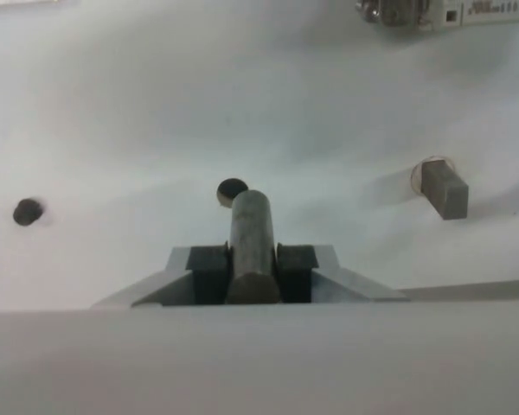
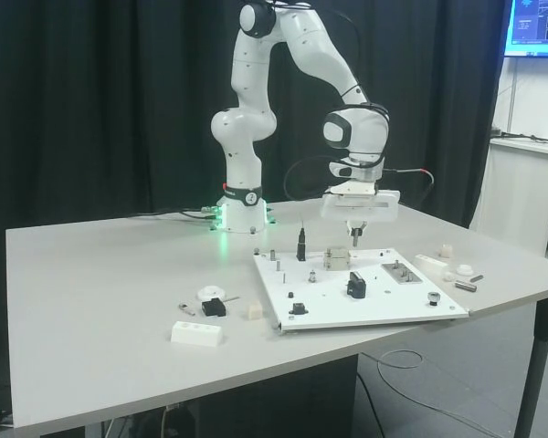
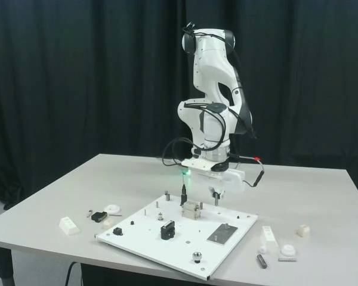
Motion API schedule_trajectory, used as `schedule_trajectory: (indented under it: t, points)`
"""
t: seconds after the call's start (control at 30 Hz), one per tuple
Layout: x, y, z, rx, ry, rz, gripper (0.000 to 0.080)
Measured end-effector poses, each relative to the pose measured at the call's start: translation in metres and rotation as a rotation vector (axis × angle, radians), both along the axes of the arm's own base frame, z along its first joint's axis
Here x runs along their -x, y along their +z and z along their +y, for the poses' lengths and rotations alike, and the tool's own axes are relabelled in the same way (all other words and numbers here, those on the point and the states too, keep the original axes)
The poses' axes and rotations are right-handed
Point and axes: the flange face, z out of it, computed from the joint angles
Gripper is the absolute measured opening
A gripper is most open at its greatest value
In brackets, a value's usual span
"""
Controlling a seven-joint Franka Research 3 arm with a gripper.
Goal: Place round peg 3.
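The end effector [image 1: 253, 270] pinches the peg [image 1: 252, 242] between its black fingertips [image 1: 208, 268], the peg standing upright and pointing down at the white board [image 2: 365, 306]; in the wrist view its lower end sits just beside a dark hole [image 1: 232, 189], overlapping the hole's edge rather than covering it. To my eye the step in hand is the final lining up before insertion: the peg's tip looks slightly off the hole's centre, so a small sideways correction probably comes first, then a slow straight descent with the peg kept vertical, and release only once it is seated. Going left to right in the first room view, the desk [image 2: 91, 283] carries a white block [image 2: 197, 334] at about 8 o'clock from the board, with a small black part [image 2: 214, 306] just behind it; on the board stand a thin black post [image 2: 301, 246], a grey fixture [image 2: 337, 258] and a black clamp [image 2: 355, 285]. The fixture sits near the end effector and is the likeliest thing to brush. In the wrist view a seated grey square peg [image 1: 443, 188] stands well apart from the hole, and another open hole [image 1: 27, 211] lies on the other side.
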Motion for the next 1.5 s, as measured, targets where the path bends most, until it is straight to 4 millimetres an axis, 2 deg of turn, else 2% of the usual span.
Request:
schedule_trajectory:
  t: [0.73,0.9,1.13,1.5]
  points:
    - [0.000,0.000,0.000,0.003,0.004,-0.001,0.0113]
    - [0.000,0.001,0.005,0.000,0.013,-0.005,0.0113]
    - [0.001,0.007,0.031,-0.021,0.023,-0.022,0.0113]
    - [0.006,0.021,0.105,-0.070,-0.003,-0.100,0.0113]
